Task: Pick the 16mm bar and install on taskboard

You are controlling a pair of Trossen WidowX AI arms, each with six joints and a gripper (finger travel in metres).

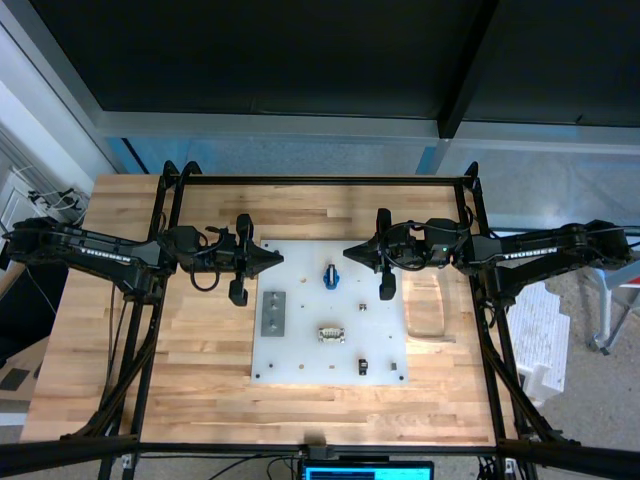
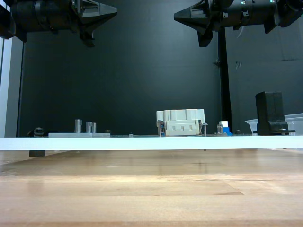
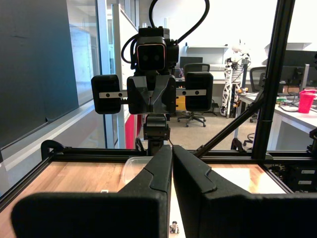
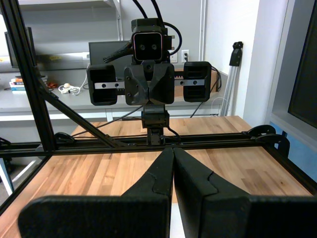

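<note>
We see the left gripper (image 1: 279, 257) and right gripper (image 1: 347, 251) facing each other above the far edge of the taskboard (image 1: 300, 352), both with fingers pressed together, empty.

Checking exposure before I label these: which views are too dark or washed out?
Low view: left end effector and right end effector, shut, hang as dark silhouettes high above the taskboard; high view: evenly lit; left wrist view: bright background, partly washed out.
</note>
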